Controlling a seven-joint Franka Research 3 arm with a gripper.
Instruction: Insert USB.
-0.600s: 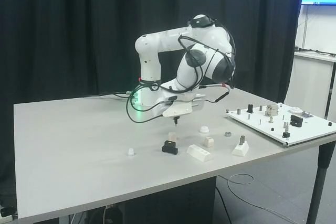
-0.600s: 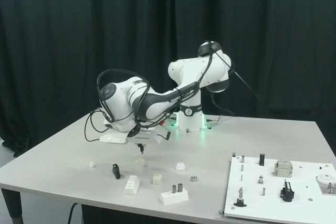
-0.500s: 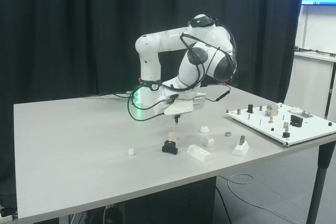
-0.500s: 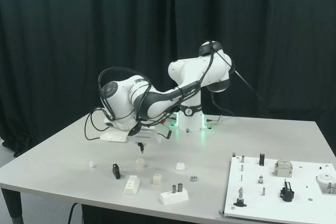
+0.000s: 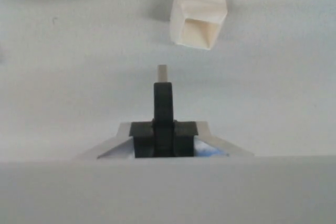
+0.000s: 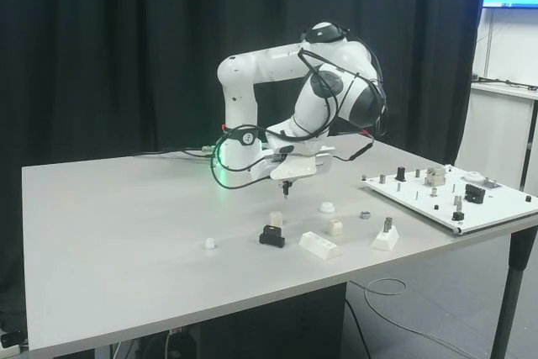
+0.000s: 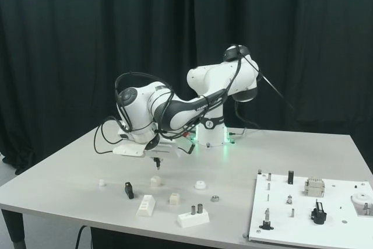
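My gripper (image 5: 163, 132) is shut on a small black USB plug (image 5: 163, 98) whose grey metal tip points down at the table. In the room views the gripper (image 6: 287, 189) (image 7: 156, 163) hangs a little above the grey table, just over a small white cube (image 5: 198, 15) (image 6: 275, 219) (image 7: 155, 181). The plug touches nothing below it. A white board (image 6: 496, 210) (image 7: 303, 225) carrying several small fixtures lies at the table's far end, well away from the gripper.
Loose parts lie below and beside the gripper: a black piece (image 6: 271, 236), a white block (image 6: 319, 245), a pegged white block (image 6: 385, 235), a round cap (image 6: 327, 206), a nut (image 6: 365, 214) and a tiny cap (image 6: 209, 243).
The wrist has risen slightly and shifted a little toward the board side, with the plug still held. The parts on the table have not moved.
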